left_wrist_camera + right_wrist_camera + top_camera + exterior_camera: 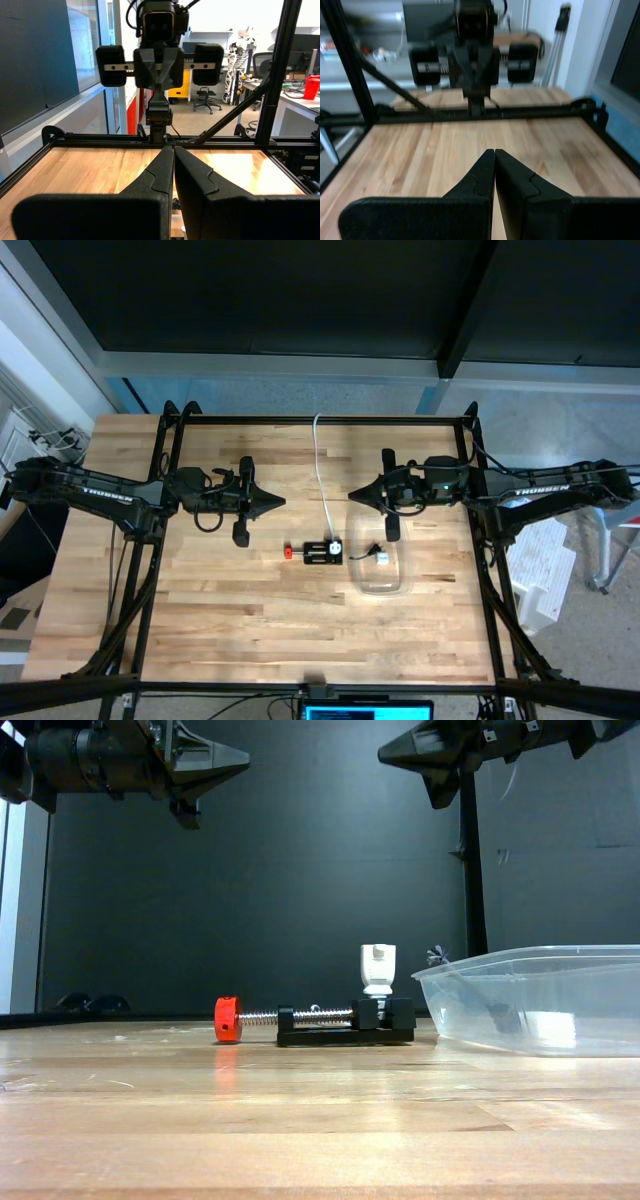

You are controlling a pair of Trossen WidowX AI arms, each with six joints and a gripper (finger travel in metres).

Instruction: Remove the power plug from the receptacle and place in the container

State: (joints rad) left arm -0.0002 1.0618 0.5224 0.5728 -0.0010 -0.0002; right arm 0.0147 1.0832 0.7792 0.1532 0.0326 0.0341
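Note:
The receptacle (322, 551) is a small black block with a red knob (289, 552) and a white socket face, standing mid-table; the low view shows it too (345, 1021). Just right of it stands the clear container (381, 580) (560, 1005). The tiny black power plug (372, 551) lies inside the container with its thin cord curling up (437, 957). My left gripper (275, 502) (173, 148) hangs shut and empty, high over the table left of the block. My right gripper (353, 495) (494, 151) hangs shut and empty above the container's far end. The two face each other.
A long white cable (321, 470) runs from the block toward the table's far edge. A small white cube (384, 557) lies in the container beside the plug. A black frame (320, 420) borders the wooden table.

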